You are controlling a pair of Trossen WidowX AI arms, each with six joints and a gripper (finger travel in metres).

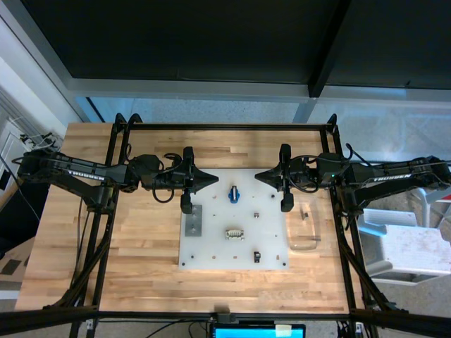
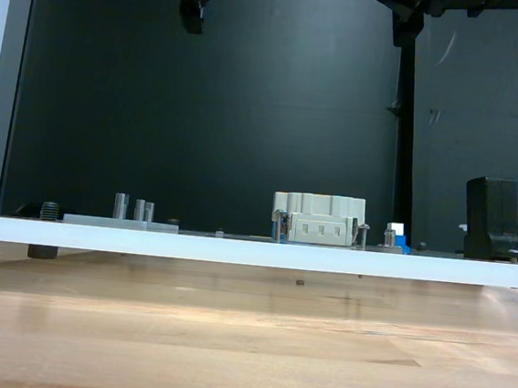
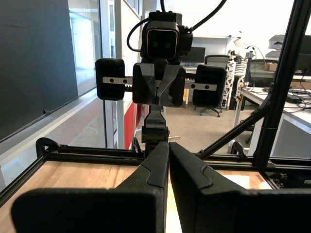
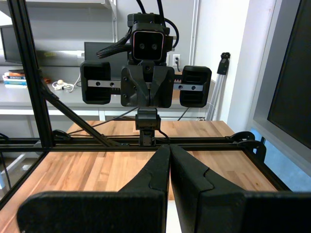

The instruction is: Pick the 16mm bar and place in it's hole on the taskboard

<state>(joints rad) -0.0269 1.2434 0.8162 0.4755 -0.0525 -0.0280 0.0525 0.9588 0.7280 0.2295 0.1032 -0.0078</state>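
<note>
The white task board (image 1: 211, 246) lies in the middle of the table. My left gripper (image 1: 214, 179) and right gripper (image 1: 258, 176) hover over its far edge, tips facing each other with a gap between them. Both are shut and hold nothing, as the left wrist view (image 3: 168, 148) and right wrist view (image 4: 170, 150) show. A small metal bar (image 1: 304, 212) lies free in a clear tray (image 1: 313, 229) right of the board; I cannot tell its size. Short metal pegs (image 2: 121, 205) stand on a grey plate (image 1: 194, 221) at the board's left.
On the board sit a blue part (image 1: 234, 193), a grey connector (image 1: 235, 234) (image 2: 319, 220) and a small black block (image 1: 258, 256) (image 2: 492, 219). A black frame (image 1: 113, 211) runs round the table, with slanted struts at both sides.
</note>
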